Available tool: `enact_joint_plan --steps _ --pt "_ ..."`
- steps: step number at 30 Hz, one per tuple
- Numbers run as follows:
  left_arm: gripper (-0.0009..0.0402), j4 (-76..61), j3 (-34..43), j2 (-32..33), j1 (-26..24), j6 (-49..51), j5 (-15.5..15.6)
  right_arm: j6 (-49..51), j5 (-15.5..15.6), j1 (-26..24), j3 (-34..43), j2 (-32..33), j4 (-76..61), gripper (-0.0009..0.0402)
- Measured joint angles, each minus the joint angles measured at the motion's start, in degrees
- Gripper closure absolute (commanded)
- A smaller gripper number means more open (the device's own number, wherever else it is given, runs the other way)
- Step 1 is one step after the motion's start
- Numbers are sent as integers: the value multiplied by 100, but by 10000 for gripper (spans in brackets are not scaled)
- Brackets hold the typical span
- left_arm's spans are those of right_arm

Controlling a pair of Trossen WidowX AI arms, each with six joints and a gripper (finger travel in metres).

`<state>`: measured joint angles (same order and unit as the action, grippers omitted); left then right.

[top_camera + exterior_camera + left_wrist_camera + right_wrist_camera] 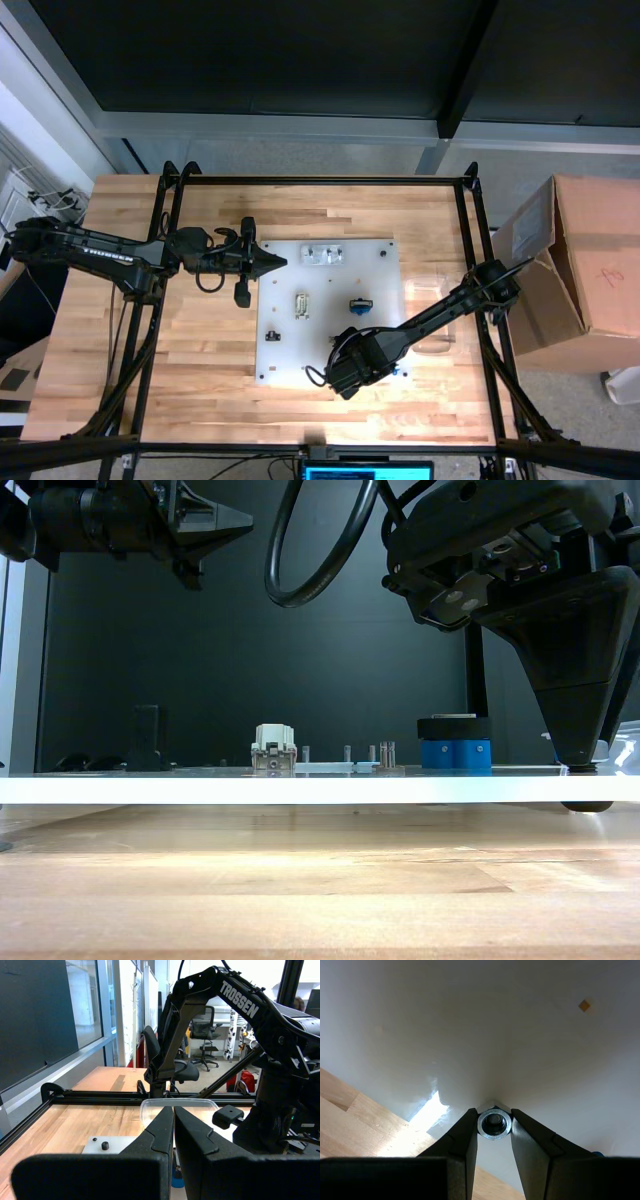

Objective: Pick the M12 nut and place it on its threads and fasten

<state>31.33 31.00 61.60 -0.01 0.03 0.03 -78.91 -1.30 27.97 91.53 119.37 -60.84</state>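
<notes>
**Nut held at the board.** The right end effector points down at the near right part of the flat white task board. Its two black fingers are closed against opposite sides of a small silver hexagonal M12 nut. The nut is held flat, bore facing the wrist camera, right at the board's surface. Whether it sits on its stud cannot be told, since the fingers and arm hide that spot in the other views.

In the low view the fingertip reaches down to the board. It stands to the right of a blue cylindrical fitting with a black cap and a cream-coloured connector block.

The left end effector hovers high over the board's far left edge, its fingers pressed together on nothing. A clear plastic tray lies on the pale wooden bench just right of the board.
</notes>
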Motion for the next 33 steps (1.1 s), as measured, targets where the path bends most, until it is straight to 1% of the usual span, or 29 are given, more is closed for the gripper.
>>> enact_joint_plan --steps 8,11,14,25,29,33 --pt "393 0 0 0 0 -2 0 -26 -4 0 -4 0 0 388" --pt "393 0 0 0 0 0 0 -24 -4 0 -4 0 -2 375" --pt "393 0 2 0 0 -2 0 -22 -7 0 -4 0 -2 349" --pt "393 2 2 0 0 -2 0 -2 -50 -7 -2 22 -24 233" --pt "393 4 0 0 0 0 0 13 -59 -4 -4 13 -70 204" --pt "393 4 2 0 0 0 0 24 -50 -4 -2 -7 -85 186"
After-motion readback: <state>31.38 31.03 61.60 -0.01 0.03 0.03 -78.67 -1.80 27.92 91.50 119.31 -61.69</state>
